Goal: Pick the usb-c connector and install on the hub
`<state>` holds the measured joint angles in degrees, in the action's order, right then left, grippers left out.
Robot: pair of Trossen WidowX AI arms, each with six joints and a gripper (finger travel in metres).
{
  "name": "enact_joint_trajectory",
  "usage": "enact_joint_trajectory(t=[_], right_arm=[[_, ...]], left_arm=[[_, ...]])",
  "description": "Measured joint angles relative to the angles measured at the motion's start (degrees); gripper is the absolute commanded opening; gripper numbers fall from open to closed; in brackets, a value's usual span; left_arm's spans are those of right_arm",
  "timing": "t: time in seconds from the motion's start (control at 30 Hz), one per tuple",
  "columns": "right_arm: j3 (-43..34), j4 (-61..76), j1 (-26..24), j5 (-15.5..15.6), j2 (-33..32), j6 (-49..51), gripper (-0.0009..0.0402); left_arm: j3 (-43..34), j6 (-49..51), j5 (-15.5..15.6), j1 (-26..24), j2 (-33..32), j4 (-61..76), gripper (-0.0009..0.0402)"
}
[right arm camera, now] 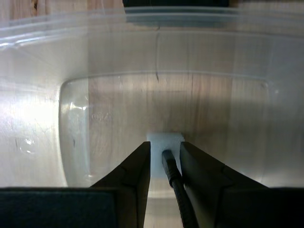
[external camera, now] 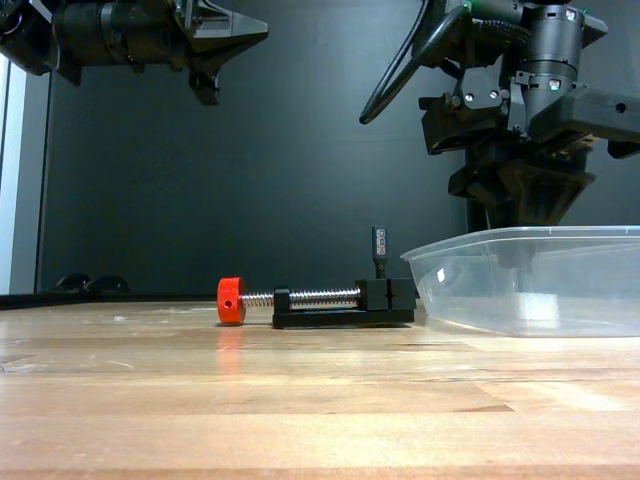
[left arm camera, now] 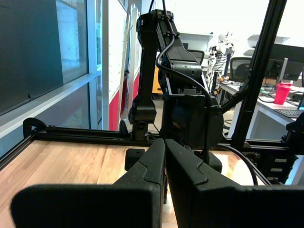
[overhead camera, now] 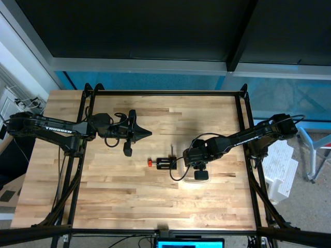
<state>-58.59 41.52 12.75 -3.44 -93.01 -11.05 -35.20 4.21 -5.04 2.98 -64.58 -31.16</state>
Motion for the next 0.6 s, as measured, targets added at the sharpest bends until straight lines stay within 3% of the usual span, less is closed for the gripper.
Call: enact_joint_trajectory(t=[0.33, 0.6], right_arm=[[0.0, -1.1, 0.0, 0.0, -1.2, 0.0, 0.0001], [0.0, -2.3, 0.0, 0.0, -1.2, 0.5, 0.0000]], left_arm=[[0.0, 0.0, 0.0, 0.0, 0.0, 0.0, 0.0000], [0.0, 0.0, 0.0, 0.0, 0.0, 0.0, 0.0000]])
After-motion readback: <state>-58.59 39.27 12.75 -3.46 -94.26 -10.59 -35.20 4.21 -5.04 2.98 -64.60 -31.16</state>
